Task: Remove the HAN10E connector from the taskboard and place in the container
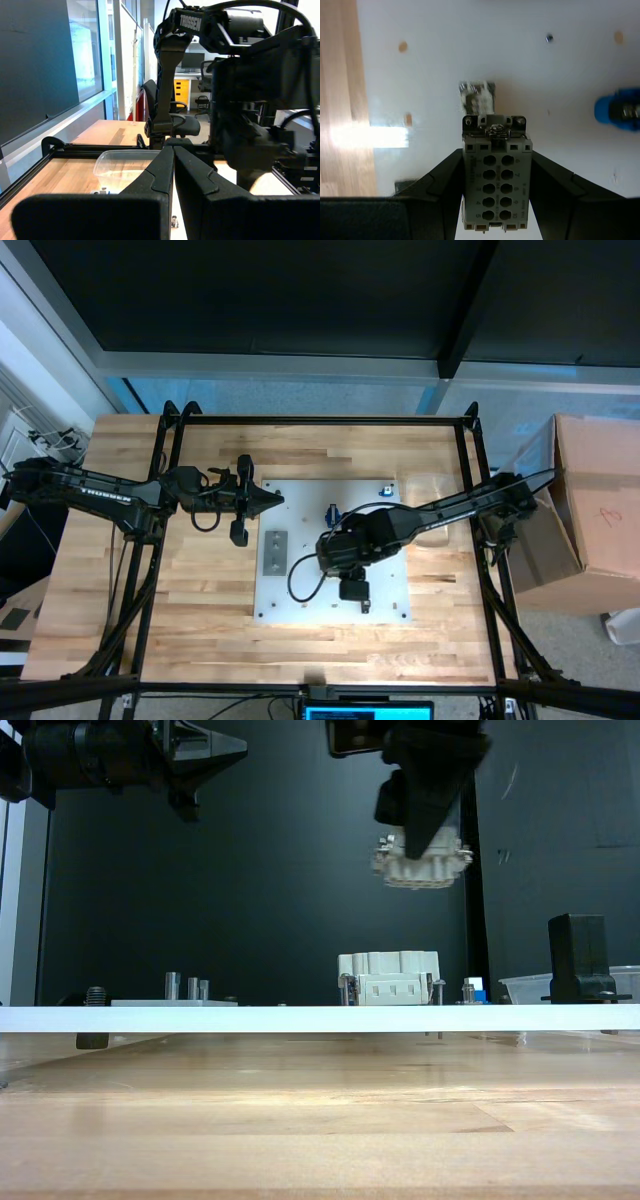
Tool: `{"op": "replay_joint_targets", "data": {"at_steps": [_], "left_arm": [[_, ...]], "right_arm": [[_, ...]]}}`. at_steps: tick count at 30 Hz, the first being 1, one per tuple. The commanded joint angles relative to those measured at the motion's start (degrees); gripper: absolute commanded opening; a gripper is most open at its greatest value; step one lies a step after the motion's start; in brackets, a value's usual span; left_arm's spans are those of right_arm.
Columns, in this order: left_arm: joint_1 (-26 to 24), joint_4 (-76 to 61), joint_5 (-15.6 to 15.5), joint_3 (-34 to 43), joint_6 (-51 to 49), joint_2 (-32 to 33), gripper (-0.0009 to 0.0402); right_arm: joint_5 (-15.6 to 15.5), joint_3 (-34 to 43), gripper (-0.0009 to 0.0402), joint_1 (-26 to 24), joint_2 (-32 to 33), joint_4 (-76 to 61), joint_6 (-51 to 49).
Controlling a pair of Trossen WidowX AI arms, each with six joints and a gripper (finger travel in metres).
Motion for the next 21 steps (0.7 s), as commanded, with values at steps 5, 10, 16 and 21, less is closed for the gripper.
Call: {"op": "replay_joint_targets", "data": {"at_steps": [5,10,16,21], "left_arm": [[0.0,0.02,0.0,0.0,0.02,0.02,0.0],[0.02,0.02,0.0,0.0,0.02,0.0,0.0],[0.0,0.02,0.0,0.0,0.02,0.0,0.0],[0.02,0.02,0.0,0.0,0.02,0.0,0.0]], "right_arm": [[0.04,-9.22,0.0016,0.11,-6.88,0.35,4.24],[0.07,-15.5,0.0016,0.24,-11.93,1.18,7.41],[0.13,-22.38,0.0016,0.79,-17.51,1.68,10.27],[0.09,-27.56,0.0016,1.57,-21.86,1.81,11.74]]}}
